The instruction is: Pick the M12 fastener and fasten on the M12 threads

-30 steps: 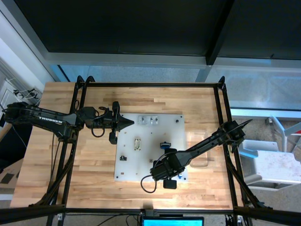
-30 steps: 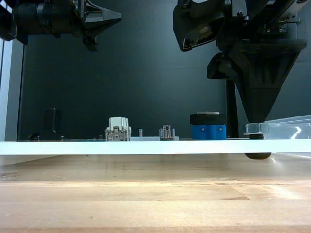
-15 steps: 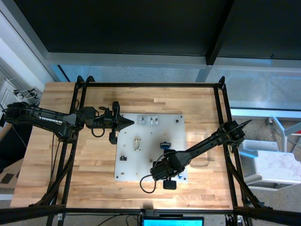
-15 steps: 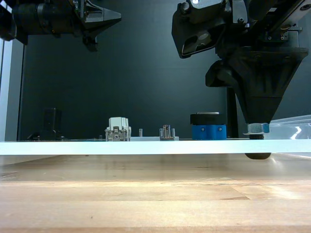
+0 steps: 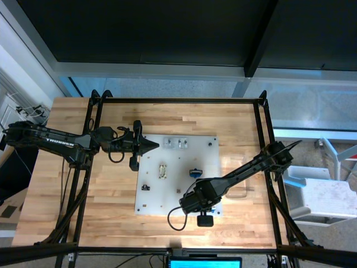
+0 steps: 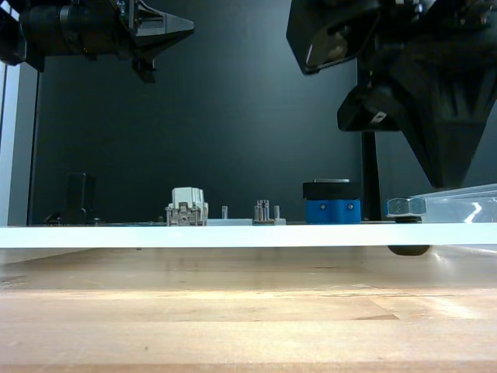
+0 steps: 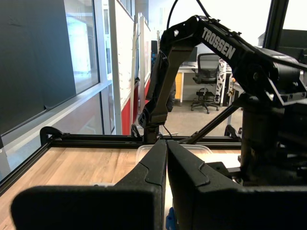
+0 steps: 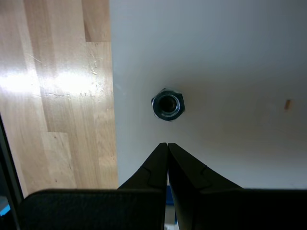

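The small silver M12 nut (image 6: 406, 207) sits on its stud at the near right edge of the white board (image 6: 233, 234), with only a sliver of dark stud showing beneath it. Seen from the right wrist, the nut (image 8: 168, 104) lies flat on the board with the stud end dark in its bore. My right gripper (image 6: 445, 184) hangs above the nut and slightly right of it, apart from it. Its fingers (image 8: 158, 165) are shut with nothing between them. In the high view the right arm hides the nut. My left gripper (image 5: 156, 146) is shut and hovers high over the board's far left edge.
A blue block with a black cap (image 6: 332, 208) and a black post (image 6: 370, 175) stand behind the nut. A clear tray (image 5: 240, 192) lies to the right of the board. A white connector (image 6: 186, 210) and small silver parts (image 6: 265, 211) stand mid-board.
My right gripper was down on the nut a second ago. It has since lifted off and drifted right, still shut. The nut stays on its stud. The left arm has not moved.
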Tool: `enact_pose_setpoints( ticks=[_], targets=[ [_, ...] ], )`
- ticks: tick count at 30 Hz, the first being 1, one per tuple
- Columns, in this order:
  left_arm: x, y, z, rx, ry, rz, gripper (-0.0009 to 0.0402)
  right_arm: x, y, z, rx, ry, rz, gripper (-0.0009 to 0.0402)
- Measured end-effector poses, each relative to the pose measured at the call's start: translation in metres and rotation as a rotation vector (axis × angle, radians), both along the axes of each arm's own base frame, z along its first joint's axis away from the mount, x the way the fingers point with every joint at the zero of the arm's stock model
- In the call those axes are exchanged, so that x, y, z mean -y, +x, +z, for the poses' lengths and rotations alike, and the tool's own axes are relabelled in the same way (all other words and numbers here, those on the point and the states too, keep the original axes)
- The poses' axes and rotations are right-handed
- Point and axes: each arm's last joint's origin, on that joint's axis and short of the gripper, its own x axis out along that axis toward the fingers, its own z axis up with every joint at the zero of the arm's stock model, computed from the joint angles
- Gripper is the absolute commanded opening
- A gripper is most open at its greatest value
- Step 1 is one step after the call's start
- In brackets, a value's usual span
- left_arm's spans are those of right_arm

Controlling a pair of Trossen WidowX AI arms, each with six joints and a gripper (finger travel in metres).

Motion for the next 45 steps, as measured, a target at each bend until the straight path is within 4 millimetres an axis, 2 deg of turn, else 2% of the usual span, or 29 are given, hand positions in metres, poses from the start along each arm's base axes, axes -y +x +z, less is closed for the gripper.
enact_pose_setpoints(
  ticks=[5, 19, 26, 29, 31, 35, 39, 45],
  targets=[
    [0.0, 0.0, 0.0, 0.0, 0.0, 0.0, 0.0, 0.002, 0.001, -0.002, 0.031, -0.059, -0.025, 0.0],
    [0.0, 0.0, 0.0, -0.002, 0.0, 0.0, 0.0, 0.002, 0.004, -0.006, 0.063, -0.067, -0.076, 0.0],
    [0.0, 0.0, 0.0, -0.001, 0.0, 0.0, 0.0, 0.0, 0.008, -0.016, 0.06, -0.068, -0.089, 0.0],
    [0.0, 0.0, 0.0, -0.001, 0.0, 0.0, 0.0, -0.001, 0.007, -0.017, 0.029, -0.02, -0.066, 0.0],
    [0.0, 0.0, 0.0, -0.002, 0.0, 0.0, 0.0, -0.004, 0.006, -0.015, -0.016, 0.077, -0.007, 0.0],
    [0.0, 0.0, 0.0, -0.001, 0.0, 0.0, 0.0, -0.005, -0.002, -0.003, -0.06, 0.175, 0.079, 0.0],
    [0.0, 0.0, 0.0, -0.001, 0.0, 0.0, 0.0, -0.001, -0.002, 0.0, -0.032, 0.113, 0.057, 0.0],
    [0.0, 0.0, 0.0, -0.002, 0.0, 0.0, 0.0, 0.003, 0.0, 0.0, 0.034, -0.038, -0.077, 0.0]
  ],
)
